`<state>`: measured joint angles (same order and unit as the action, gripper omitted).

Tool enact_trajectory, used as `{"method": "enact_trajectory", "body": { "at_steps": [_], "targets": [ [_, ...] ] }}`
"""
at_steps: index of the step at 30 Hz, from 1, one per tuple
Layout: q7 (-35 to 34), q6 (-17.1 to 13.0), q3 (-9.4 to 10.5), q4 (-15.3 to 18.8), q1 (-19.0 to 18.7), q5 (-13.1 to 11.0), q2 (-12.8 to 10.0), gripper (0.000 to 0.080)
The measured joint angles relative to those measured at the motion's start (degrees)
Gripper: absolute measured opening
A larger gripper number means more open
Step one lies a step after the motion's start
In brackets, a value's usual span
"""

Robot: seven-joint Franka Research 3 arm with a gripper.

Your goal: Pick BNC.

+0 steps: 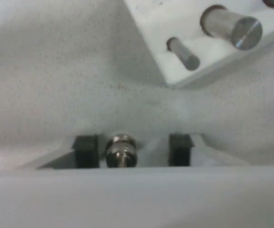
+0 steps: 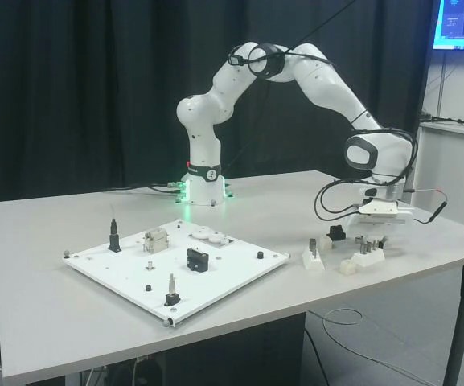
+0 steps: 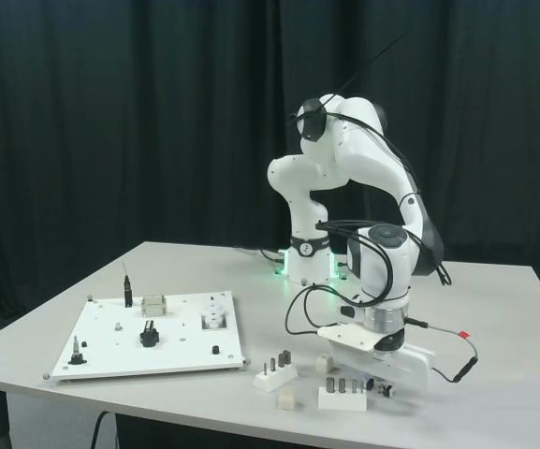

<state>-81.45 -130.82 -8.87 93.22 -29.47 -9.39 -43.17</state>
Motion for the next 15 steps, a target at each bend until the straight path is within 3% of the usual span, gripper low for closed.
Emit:
{"method": "enact_trajectory", "body": {
  "at_steps": [6,7,15],
  "targets": [
    [0.0,-0.18,-0.01,0.0,0.0,0.0,-0.04,0.0338],
    [0.0,-0.18,-0.01,0.0,0.0,0.0,-0.04,0.012],
    [0.14,-0.16,0.02,-0.07,-0.01,0.0,0.07,0.012]
  ]
}}
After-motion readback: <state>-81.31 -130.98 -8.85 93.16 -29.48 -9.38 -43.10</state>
